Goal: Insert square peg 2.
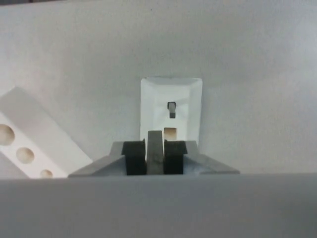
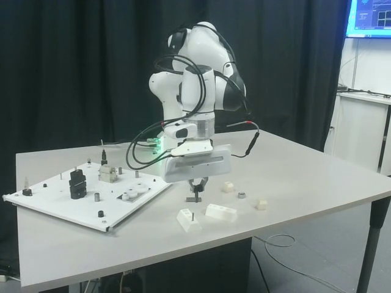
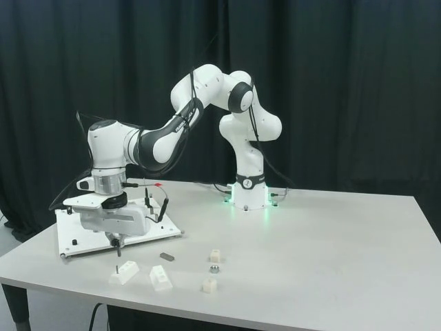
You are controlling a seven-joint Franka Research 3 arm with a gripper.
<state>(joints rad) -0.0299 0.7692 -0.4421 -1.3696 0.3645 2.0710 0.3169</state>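
My gripper hangs above the grey table, fingers closed on a grey square peg. Its lower end is cut off behind my hand in the wrist view. Just under it stands the white socket block, already with one small peg in it; the empty square hole is partly hidden.
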